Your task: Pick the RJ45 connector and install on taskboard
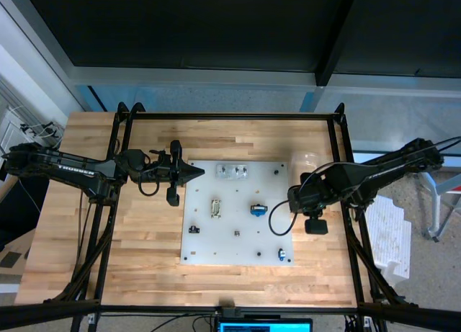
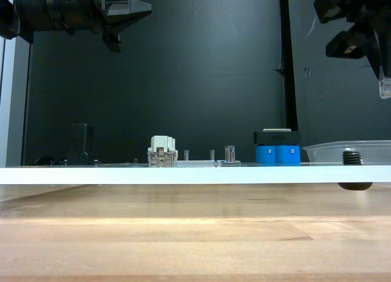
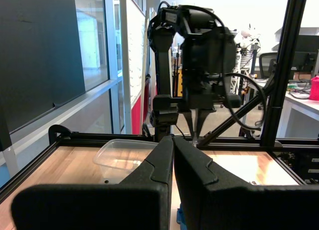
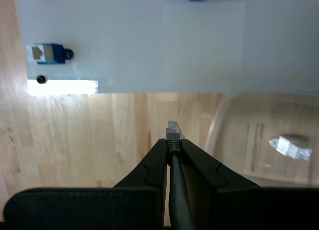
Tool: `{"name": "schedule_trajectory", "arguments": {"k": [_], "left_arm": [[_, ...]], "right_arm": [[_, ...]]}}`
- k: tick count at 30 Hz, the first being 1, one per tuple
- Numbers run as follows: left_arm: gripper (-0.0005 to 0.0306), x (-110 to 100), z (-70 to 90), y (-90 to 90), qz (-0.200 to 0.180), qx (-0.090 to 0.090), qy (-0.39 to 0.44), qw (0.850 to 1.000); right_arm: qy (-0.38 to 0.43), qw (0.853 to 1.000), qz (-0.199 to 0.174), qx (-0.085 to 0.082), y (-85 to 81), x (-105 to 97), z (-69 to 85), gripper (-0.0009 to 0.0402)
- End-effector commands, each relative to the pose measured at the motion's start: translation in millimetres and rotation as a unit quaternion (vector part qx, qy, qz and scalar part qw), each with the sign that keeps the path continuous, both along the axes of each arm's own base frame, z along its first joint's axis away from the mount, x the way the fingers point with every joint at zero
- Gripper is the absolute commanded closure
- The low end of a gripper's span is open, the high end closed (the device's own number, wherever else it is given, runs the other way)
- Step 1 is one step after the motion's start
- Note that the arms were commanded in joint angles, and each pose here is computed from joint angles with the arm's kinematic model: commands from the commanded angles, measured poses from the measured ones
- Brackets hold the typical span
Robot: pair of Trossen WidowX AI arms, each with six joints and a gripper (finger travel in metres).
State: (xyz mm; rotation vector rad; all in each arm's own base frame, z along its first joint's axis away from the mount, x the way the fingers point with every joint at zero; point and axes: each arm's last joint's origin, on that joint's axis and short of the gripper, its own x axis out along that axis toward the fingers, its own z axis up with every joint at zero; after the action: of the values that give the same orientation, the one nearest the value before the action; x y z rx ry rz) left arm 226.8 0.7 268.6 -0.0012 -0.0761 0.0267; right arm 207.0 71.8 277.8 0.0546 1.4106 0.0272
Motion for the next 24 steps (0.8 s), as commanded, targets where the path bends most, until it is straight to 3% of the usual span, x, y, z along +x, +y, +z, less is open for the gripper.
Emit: {"name": "schedule_trajectory", "arguments": {"k": [1,9,24], "left_arm": [[0.0300,0.1,-0.1,0.0,0.000,0.000,0.000,1.000],[0.0300,0.1,-0.1,0.1,0.000,0.000,0.000,1.000],[0.0300,0.1,0.0,0.1,0.000,0.000,0.000,1.000]], "right_arm": [[0.004,1.000,-0.001,0.001,11.2,10.0,-0.6,0.0393],[0.012,1.000,-0.012,0.004,38.1,28.1,0.4,0.0393],[0.010,1.000,-0.025,0.015,74.4,39.6,-12.7,0.0393]]}}
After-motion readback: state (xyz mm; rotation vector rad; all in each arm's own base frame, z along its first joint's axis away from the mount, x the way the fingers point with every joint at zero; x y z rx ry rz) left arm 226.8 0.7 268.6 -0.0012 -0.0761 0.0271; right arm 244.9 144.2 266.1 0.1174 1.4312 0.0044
